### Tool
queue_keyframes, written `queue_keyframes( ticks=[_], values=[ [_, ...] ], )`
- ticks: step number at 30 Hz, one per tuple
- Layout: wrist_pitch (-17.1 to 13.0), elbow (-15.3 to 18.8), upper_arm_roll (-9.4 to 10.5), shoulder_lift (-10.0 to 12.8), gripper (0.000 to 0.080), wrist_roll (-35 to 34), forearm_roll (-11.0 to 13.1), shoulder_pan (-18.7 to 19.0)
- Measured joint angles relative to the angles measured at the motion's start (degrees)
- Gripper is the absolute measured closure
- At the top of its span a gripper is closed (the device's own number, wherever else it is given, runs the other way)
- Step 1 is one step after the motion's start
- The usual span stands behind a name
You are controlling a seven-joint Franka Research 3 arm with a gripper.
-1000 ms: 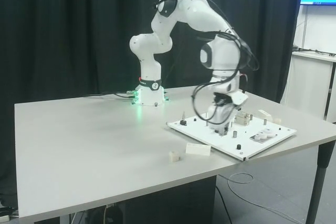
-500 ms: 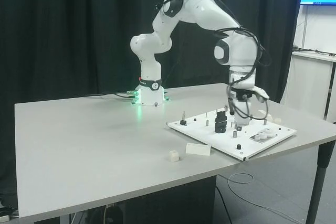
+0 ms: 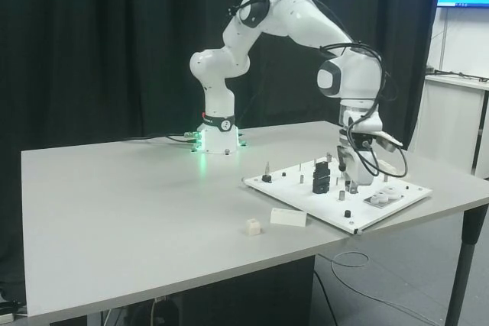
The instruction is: Insert bolt 4.
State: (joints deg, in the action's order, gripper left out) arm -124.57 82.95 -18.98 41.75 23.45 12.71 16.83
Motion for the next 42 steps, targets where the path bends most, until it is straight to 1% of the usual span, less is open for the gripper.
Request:
queue_keyframes(
  ticks=[7,16,21,27,31,42],
  values=[
    [0.0,-1.28,0.0,1.59,0.0578,0.07,0.0,-0.05],
    [0.02,-1.63,0.0,2.68,0.0578,-0.08,0.21,-0.4],
    [0.23,-1.63,0.04,3.2,0.0578,-0.2,1.04,-0.64],
    [0.33,-1.63,0.08,3.87,0.0578,-0.2,2.93,-0.72],
    [0.35,-1.63,0.17,4.2,0.0578,-0.2,3.71,-0.72],
    [0.35,-1.63,0.55,4.65,0.0578,-0.2,4.21,-0.72]
  ],
)
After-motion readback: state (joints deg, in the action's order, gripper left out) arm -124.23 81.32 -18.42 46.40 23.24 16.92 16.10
